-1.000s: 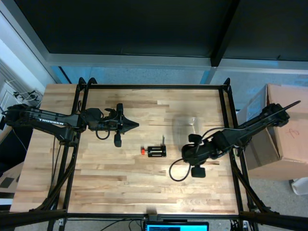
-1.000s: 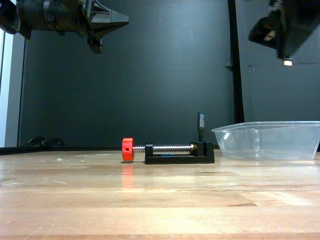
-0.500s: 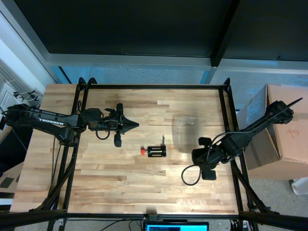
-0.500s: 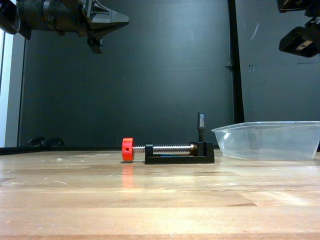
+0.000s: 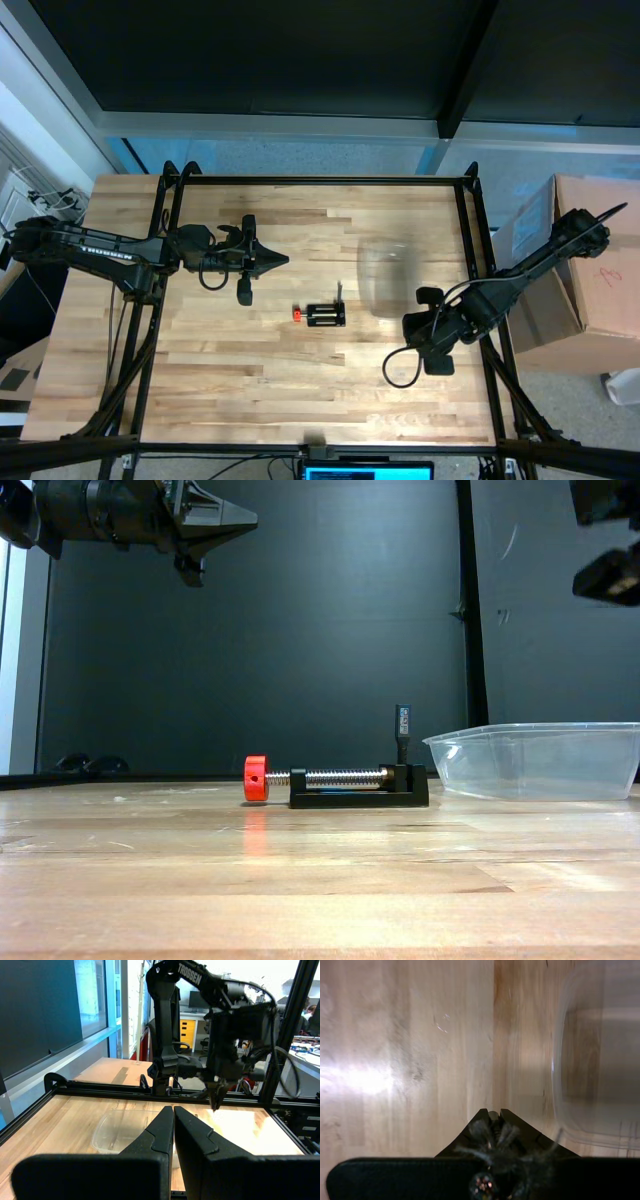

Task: Remove the USB-C connector from the USB-C receptacle and place in the container

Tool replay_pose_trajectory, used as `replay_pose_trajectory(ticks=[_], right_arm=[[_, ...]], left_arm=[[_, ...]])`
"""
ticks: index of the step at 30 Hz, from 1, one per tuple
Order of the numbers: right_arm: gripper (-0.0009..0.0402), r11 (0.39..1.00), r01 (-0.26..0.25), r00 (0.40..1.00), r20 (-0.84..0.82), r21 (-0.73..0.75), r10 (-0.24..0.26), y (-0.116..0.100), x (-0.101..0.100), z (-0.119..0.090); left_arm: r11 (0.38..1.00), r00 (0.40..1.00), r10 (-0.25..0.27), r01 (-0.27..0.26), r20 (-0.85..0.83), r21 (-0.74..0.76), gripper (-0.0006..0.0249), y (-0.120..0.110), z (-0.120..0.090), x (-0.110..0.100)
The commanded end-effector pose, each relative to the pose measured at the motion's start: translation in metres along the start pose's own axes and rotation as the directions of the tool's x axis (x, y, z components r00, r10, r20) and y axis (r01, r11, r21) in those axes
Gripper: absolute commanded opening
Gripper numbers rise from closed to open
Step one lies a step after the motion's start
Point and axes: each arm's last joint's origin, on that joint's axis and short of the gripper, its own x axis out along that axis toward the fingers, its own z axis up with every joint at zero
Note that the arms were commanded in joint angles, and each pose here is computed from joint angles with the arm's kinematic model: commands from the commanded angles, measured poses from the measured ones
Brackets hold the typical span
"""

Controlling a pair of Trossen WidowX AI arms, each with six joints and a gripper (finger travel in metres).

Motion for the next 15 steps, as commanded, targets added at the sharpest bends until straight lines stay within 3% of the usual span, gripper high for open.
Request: replay_pose_trajectory(ticks=[1,15], right_arm=[[0.0008,1.000,0.012,1.000,-0.017,0.017,-0.012,-0.002,0.010,-0.005],[0.0168,0.995,0.016,1.000,-0.022,0.094,-0.014,-0.006,0.037,-0.019]], left_arm=[[1.000,1.000,0.000,0.000,0.000,0.000,0.0000,0.000,0.000,0.000],[1.000,1.000,0.000,0.000,0.000,0.000,0.0000,0.000,0.000,0.000]])
